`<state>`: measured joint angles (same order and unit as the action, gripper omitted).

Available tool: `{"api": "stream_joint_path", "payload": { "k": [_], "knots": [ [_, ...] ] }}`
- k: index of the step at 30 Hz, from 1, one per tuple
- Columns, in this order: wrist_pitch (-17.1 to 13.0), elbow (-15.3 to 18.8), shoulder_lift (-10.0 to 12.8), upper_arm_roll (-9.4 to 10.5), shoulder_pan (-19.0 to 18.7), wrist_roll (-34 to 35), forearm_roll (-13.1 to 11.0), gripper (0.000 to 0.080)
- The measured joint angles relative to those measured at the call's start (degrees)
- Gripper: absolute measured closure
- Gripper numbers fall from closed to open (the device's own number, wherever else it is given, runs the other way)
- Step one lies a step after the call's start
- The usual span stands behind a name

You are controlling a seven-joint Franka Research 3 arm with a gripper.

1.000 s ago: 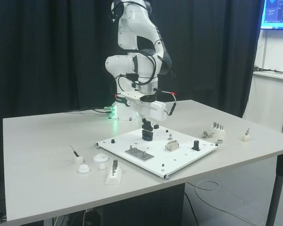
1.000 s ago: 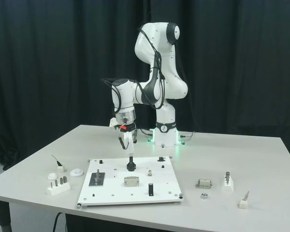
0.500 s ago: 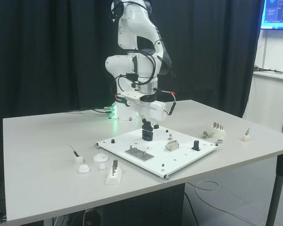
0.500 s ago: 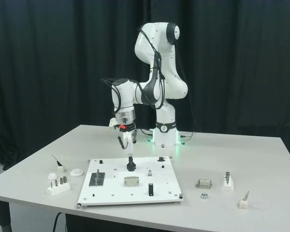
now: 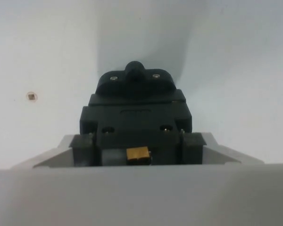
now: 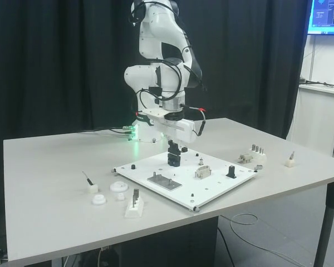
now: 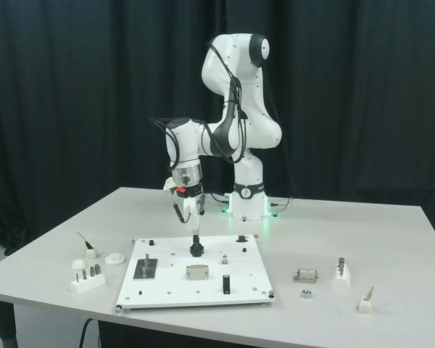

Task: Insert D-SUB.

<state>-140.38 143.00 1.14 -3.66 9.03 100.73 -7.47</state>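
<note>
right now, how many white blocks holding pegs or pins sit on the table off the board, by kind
peg holders: 2
single-pin blocks: 2
total: 4

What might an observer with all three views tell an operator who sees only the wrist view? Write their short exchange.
Operator: Where am I working?
Observer: The gripper hangs over a black part near the edge of the board that faces the arm's base.
Operator: What else is on the board?
Observer: A metal socket sits mid-board.
Operator: And off it?
Observer: A metal connector lies on the table, apart from the board.
</note>
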Motion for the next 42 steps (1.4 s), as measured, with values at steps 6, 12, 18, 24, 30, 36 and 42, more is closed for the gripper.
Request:
{"api": "stream_joint_path", "payload": {
  "k": [6, 12, 18, 24, 30, 36, 42],
  "knots": [
    [0.0, 0.01, 0.0, 0.0, 0.0, -0.72, -0.01, 0.0423],
    [0.0, 0.03, -0.01, -0.04, 0.01, -1.3, -0.01, 0.0423],
    [0.12, 0.17, -0.13, -0.17, 0.02, -1.3, -0.01, 0.0423],
    [0.55, 0.45, -0.41, -0.51, 0.03, -1.3, -0.01, 0.0423],
    [0.89, 0.74, -0.7, -0.83, 0.03, -1.3, -0.01, 0.0423],
    [0.8, 0.78, -0.73, -0.89, 0.03, -1.3, -0.03, 0.0423],
    [0.07, 0.91, -0.72, -0.88, -0.02, -1.3, -0.4, 0.0423]
  ]
}}
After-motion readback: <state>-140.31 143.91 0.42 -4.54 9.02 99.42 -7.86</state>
